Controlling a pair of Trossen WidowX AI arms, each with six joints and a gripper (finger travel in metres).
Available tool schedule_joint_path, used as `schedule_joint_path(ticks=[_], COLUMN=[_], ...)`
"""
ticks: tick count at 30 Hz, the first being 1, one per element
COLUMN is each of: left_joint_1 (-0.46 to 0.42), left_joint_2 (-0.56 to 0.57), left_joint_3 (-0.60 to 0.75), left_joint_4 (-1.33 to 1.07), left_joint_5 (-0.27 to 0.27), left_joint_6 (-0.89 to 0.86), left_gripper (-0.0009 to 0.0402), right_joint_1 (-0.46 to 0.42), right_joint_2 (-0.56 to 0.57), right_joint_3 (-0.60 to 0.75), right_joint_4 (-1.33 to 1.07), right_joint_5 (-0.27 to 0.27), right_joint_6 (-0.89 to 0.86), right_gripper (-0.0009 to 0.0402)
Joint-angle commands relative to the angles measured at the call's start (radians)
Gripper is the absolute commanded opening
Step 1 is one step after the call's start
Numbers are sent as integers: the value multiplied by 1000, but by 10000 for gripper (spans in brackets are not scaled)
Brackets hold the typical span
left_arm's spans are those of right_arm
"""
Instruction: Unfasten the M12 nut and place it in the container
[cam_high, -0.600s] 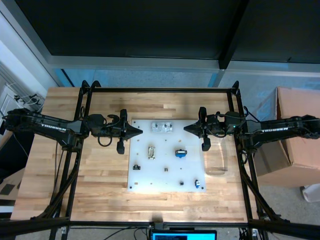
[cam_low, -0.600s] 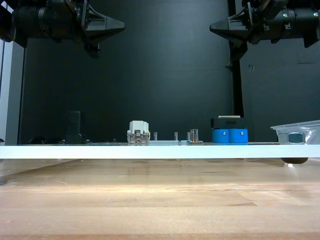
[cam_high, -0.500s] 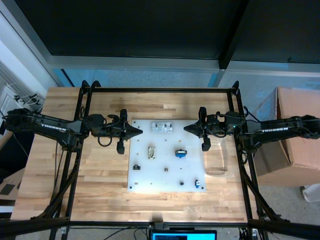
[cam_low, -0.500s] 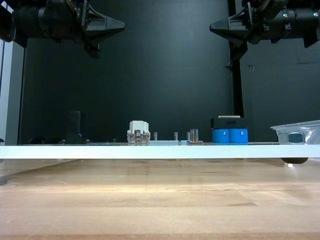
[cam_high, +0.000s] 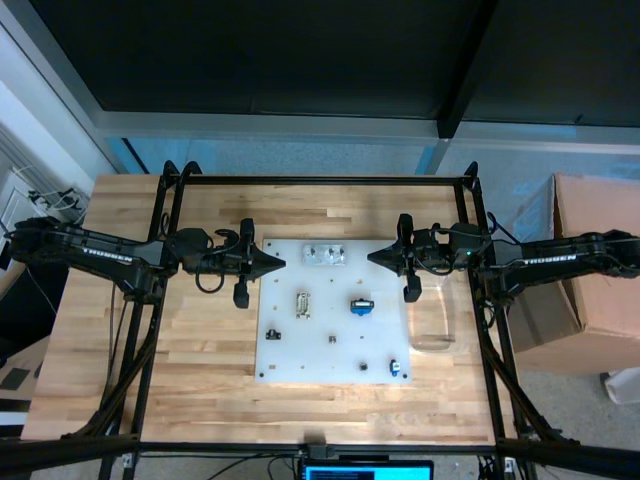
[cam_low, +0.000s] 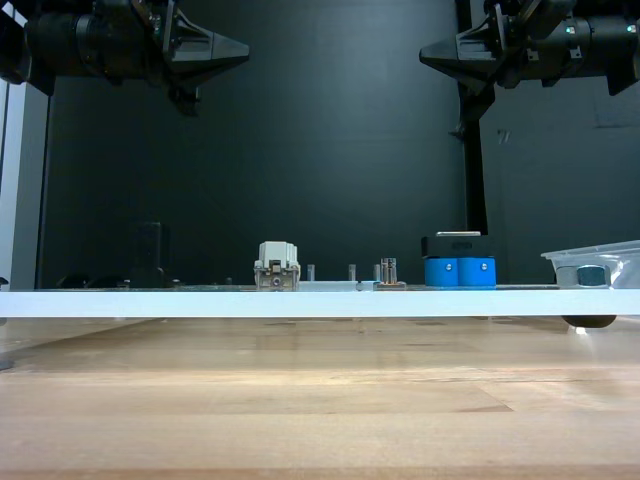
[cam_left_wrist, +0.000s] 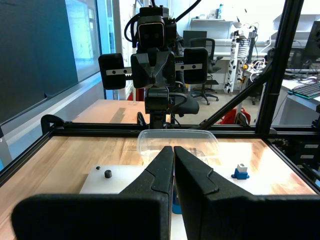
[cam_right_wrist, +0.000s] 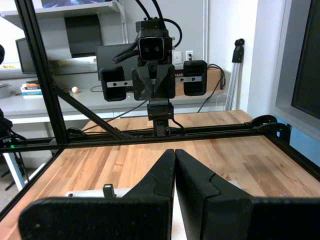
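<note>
Showing two robot arms poised high over a white board (cam_high: 300, 355), with the nut not yet touched. The step in hand is judged to be the first reach for the nut. To do it well, the right gripper (cam_high: 371, 257), the closer of the two, would likely need to spread its fingers and travel toward the board's near right edge. It should then come down straight over the nut, so that the fingers bracket opposite flats and sit centred on the stud's axis. A tilted or off-centre grip would probably slip once turning starts. The gripper should also keep off the wall of the clear container (cam_high: 432, 347), which stands just beside the board's right edge.

The small silver nut (cam_high: 397, 367) sits at the board's near right edge, apparently on its stud; the stud beneath is too small to make out. The nut is not in the container.

The right gripper hangs high above the board's far right part, its fingers pressed together on nothing, well apart from the nut. The left gripper (cam_high: 279, 264) hangs high above the board's far left part, fingers likewise pressed together and holding nothing, farther from the nut.
</note>
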Motion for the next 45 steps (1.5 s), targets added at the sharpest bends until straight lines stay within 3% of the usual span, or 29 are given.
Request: schedule_joint_path(ticks=[1, 7, 14, 23, 27, 33, 45], left_joint_1=[0, 0, 0, 0, 0, 0, 0], left_joint_2=[0, 0, 0, 0, 0, 0, 0], left_joint_3=[0, 0, 0, 0, 0, 0, 0], left_joint_4=[0, 0, 0, 0, 0, 1, 0], left_joint_5=[0, 0, 0, 0, 0, 0, 0], left_joint_6=[0, 0, 0, 0, 0, 0, 0], left_gripper=[0, 0, 0, 0, 0, 0, 0], right_joint_1=[0, 28, 163, 342, 390, 429, 464], right_joint_2=[6, 0, 34, 229, 346, 516, 784], right_joint_3=[0, 49, 260, 559, 689, 860, 1108], right_joint_4=[0, -187, -670, -1143, -1311, -1487, -1658], right_joint_5=[0, 7, 112, 156, 149, 95, 87], right_joint_6=[0, 73, 121, 268, 361, 446, 676], right_gripper=[0, 0, 0, 0, 0, 0, 1])
